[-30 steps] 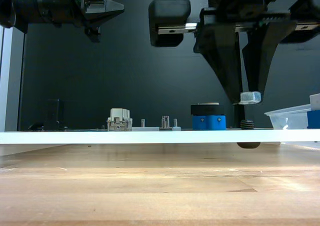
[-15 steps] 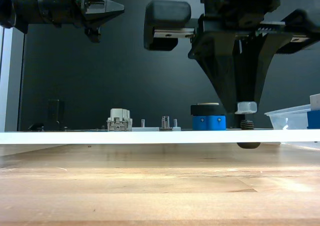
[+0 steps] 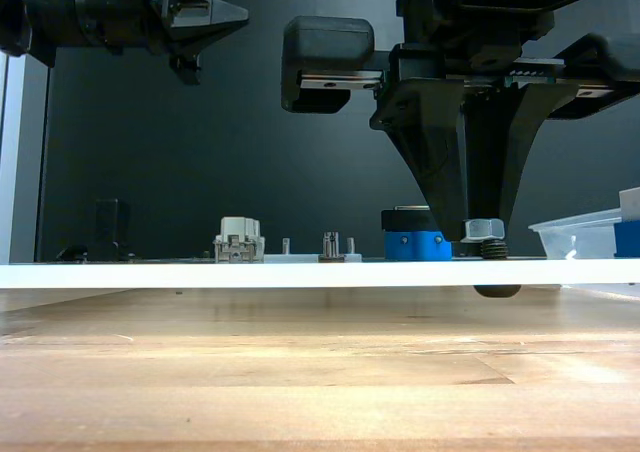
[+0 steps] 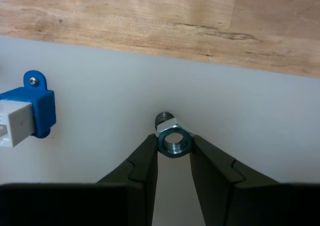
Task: Pick the M12 fastener and fasten on the M12 threads
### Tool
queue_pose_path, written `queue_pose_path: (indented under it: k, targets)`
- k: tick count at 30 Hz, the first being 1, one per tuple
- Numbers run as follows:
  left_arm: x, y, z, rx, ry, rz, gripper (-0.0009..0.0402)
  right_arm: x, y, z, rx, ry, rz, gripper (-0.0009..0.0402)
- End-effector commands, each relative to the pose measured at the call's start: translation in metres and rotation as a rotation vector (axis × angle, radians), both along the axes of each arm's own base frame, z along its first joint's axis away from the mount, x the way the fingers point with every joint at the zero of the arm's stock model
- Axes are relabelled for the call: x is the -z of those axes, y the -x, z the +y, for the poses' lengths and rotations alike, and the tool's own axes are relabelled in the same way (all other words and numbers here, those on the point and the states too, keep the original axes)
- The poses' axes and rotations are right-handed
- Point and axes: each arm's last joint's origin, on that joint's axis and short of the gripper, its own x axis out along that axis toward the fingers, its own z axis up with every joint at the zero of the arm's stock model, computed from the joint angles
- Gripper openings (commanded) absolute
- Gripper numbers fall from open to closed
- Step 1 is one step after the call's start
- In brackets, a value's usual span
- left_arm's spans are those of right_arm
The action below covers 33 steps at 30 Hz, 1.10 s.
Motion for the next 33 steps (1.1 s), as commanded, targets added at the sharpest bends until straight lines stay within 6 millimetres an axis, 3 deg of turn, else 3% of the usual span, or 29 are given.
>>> queue_pose_path:
  k: [1,33]
  targets:
    - [-0.0002,0.0,0.0,0.0,0.0,-0.001,0.0,0.0014,0.0007,0.0006,-0.001,0.001,0.007,0.002]
    - [-0.0002,0.0,0.0,0.001,0.0,-0.001,0.0,0.0023,0.0051,0.0067,0.029,-0.004,0.015,0.002]
